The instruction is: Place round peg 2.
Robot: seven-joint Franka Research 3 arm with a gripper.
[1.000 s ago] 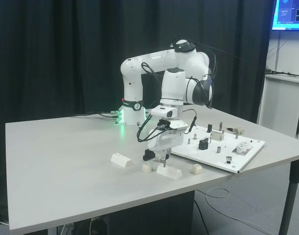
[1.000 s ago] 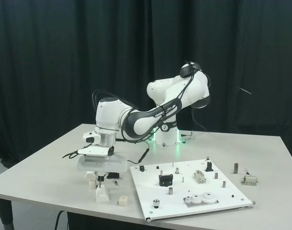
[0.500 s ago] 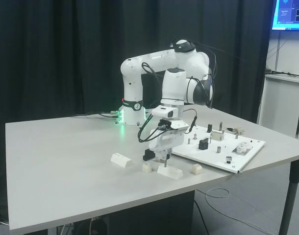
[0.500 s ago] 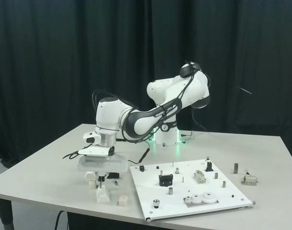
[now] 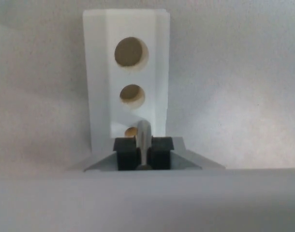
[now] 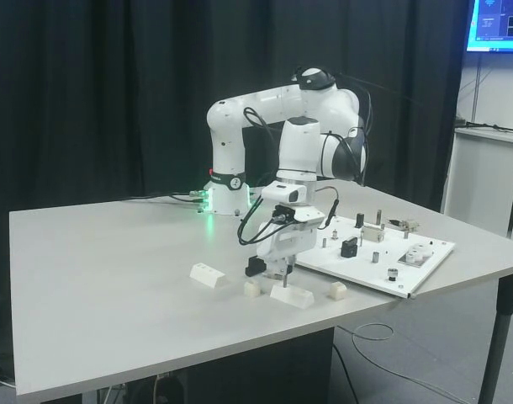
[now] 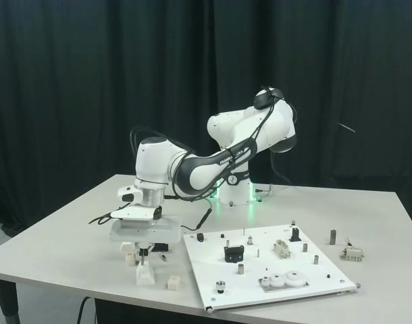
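Wrist view: gripper (image 5: 143, 153) clamped on slim grey metal round peg (image 5: 143, 140), poised above white three-hole plastic block (image 5: 127, 72), over smallest hole. Pickup judged complete; board insertion outstanding.

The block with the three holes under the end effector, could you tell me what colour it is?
White, clearest in the wrist view: the block.

Near the surface's (image 6: 113, 278) front edge, small white blocks crowd the arm's working spot: a wedge-shaped white block (image 6: 208, 273), a small white cube (image 6: 251, 288), a white drilled block (image 6: 291, 295) and another white cube (image 6: 337, 290). The white assembly board (image 6: 383, 248) with upright parts fills the right corner. The left half lies open.
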